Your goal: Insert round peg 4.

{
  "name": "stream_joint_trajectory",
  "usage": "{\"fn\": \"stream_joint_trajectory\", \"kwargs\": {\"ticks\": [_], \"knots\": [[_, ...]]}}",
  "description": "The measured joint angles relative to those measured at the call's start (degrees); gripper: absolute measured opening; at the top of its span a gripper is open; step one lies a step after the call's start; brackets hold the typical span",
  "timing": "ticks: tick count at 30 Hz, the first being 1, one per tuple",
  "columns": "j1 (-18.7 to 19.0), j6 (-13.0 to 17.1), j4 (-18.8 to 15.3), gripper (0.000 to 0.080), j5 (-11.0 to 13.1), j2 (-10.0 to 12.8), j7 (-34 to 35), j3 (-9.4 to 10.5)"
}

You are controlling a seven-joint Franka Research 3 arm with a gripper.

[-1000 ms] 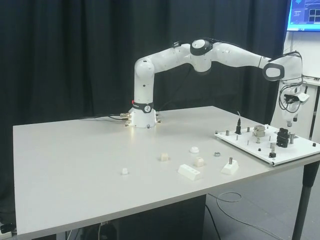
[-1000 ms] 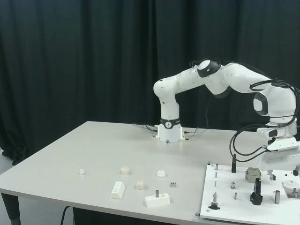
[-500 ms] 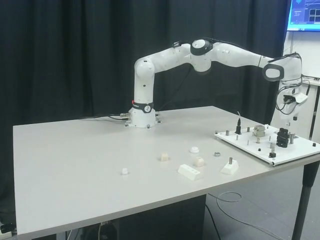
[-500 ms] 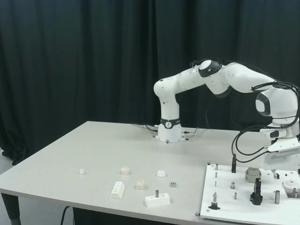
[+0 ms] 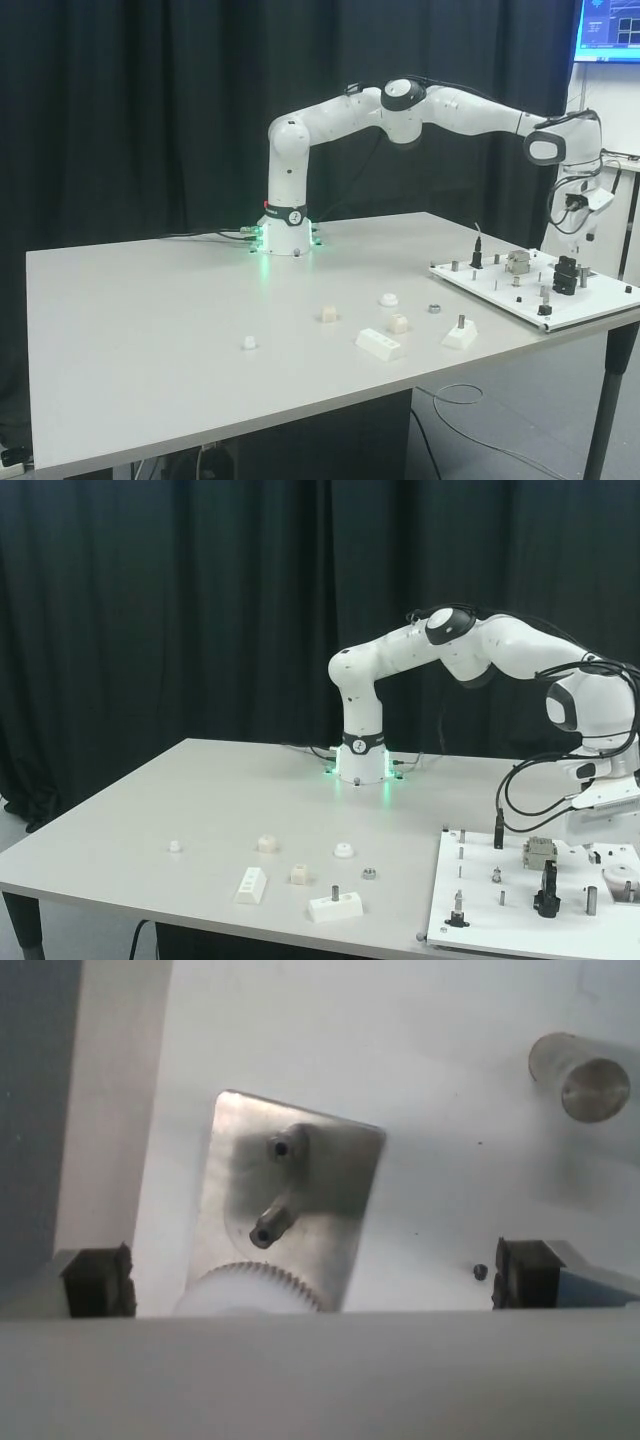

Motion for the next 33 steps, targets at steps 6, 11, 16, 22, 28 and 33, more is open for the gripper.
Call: {"fn": "stream_joint_trajectory", "kwargs": {"ticks": [6,11,16,22,28,33], "knots": [[0.34,1.35,-0.61,0.0800,0.59,0.11,0.13,0.00],[0.68,2.74,-1.37,0.0800,1.41,0.12,0.13,0.03],[0.85,4.07,-1.93,0.0800,1.88,0.20,0.13,0.05],[1.05,5.73,-2.72,0.0800,2.08,0.21,0.13,0.08],[1.22,7.06,-3.32,0.0800,2.21,0.32,0.13,0.10],[1.35,7.94,-3.47,0.0800,2.21,0.69,0.13,0.11]]}}
